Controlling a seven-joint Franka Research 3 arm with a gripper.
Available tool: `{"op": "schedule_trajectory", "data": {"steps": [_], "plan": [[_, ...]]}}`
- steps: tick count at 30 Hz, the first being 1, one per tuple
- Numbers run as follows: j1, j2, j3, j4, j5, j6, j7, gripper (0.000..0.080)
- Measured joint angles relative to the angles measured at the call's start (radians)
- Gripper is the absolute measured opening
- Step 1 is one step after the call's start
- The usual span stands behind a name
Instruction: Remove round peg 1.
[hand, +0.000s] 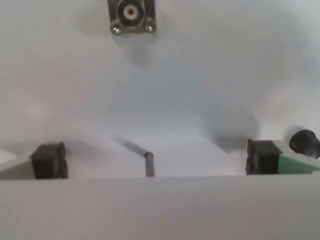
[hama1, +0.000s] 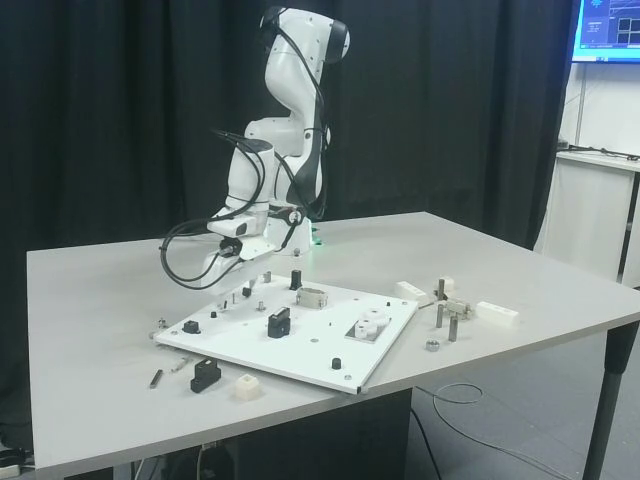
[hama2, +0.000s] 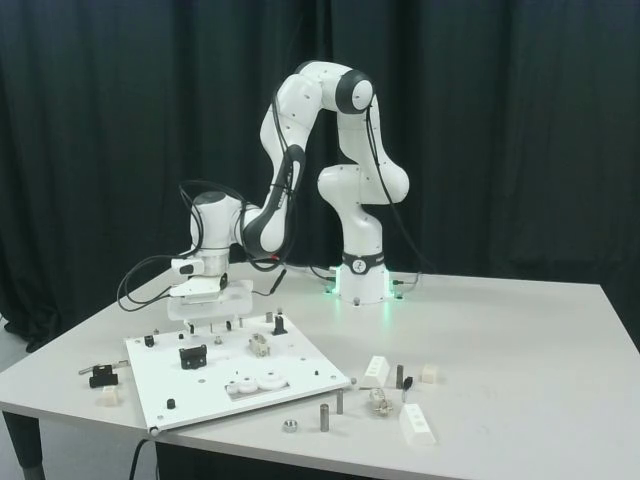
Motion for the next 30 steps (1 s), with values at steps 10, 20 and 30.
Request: {"op": "schedule_trajectory", "data": {"steps": [10, 20, 30], "plan": [[-0.001, 0.001, -0.004, 0.001, 0.0, -0.007, 0.0, 0.0799], [-0.002, 0.002, -0.006, 0.001, 0.002, -0.017, 0.0, 0.0542], [-0.002, 0.003, -0.006, 0.002, 0.014, -0.023, 0.0, 0.0378]]}}
